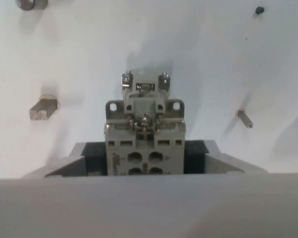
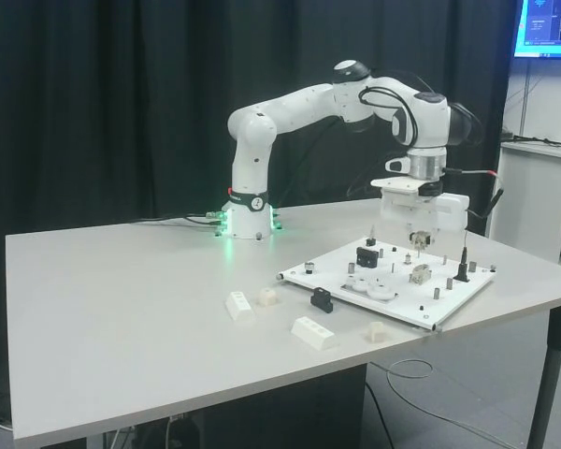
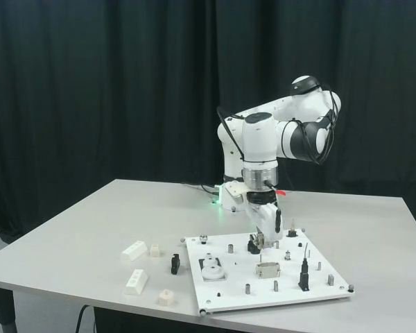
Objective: Place waterproof.
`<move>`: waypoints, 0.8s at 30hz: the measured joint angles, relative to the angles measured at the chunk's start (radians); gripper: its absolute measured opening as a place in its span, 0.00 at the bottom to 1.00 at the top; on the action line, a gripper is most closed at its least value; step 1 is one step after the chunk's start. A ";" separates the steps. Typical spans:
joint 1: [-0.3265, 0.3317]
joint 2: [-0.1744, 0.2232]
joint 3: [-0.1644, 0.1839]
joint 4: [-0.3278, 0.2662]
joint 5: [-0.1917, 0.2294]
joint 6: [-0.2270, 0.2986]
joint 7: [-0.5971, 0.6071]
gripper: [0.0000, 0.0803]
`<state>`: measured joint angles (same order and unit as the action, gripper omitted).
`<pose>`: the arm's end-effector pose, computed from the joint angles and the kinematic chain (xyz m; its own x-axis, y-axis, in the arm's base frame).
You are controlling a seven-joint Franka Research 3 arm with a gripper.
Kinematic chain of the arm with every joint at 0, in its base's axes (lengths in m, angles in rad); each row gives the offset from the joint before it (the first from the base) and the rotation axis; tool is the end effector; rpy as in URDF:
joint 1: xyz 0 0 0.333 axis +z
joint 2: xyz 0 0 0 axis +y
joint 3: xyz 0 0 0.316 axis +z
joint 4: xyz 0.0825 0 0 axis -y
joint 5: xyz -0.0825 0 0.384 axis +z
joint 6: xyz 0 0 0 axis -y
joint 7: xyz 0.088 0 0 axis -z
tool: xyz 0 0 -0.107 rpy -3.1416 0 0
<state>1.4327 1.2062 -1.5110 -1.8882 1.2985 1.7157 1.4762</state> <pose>0.5852 0.1693 0.2959 -0.3252 -0.9437 -0.0603 -0.9456 0.3249 0.0148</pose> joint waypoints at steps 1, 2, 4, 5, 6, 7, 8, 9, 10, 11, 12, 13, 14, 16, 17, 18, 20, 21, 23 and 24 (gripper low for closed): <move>0.001 0.000 -0.001 0.000 0.000 -0.002 0.000 0.39; 0.002 0.000 -0.001 0.000 0.000 -0.003 0.000 0.39; 0.004 0.000 -0.001 0.000 0.000 -0.004 0.000 0.39; 0.005 0.000 -0.001 0.000 0.000 -0.004 0.000 0.39; 0.006 0.000 -0.001 0.000 0.000 -0.004 0.000 0.39; 0.007 0.000 -0.001 0.000 0.000 -0.004 0.000 0.39; 0.008 0.000 -0.001 0.000 0.000 -0.004 0.000 0.39; 0.008 0.000 -0.001 0.000 0.000 -0.004 0.000 0.39; 0.009 0.000 -0.001 0.000 0.000 -0.004 0.000 0.39; 0.010 0.000 -0.001 0.000 0.000 -0.004 0.000 0.39; 0.011 0.000 -0.001 0.000 0.000 -0.004 0.000 0.39; 0.011 0.000 -0.001 0.000 0.000 -0.004 0.000 0.39; 0.012 0.001 -0.001 0.000 -0.001 -0.004 0.000 0.39; 0.013 0.001 -0.001 0.000 -0.002 -0.004 0.000 0.39; 0.013 0.001 -0.001 0.000 -0.003 -0.004 0.000 0.39; 0.014 0.001 -0.001 0.000 -0.003 -0.004 0.000 0.39; 0.014 0.002 -0.001 0.000 -0.004 -0.004 0.000 0.39; 0.014 0.002 -0.001 0.000 -0.004 -0.004 0.000 0.39; 0.014 0.002 -0.001 0.000 -0.005 -0.004 0.000 0.39; 0.014 0.002 -0.001 0.000 -0.005 -0.004 0.000 0.39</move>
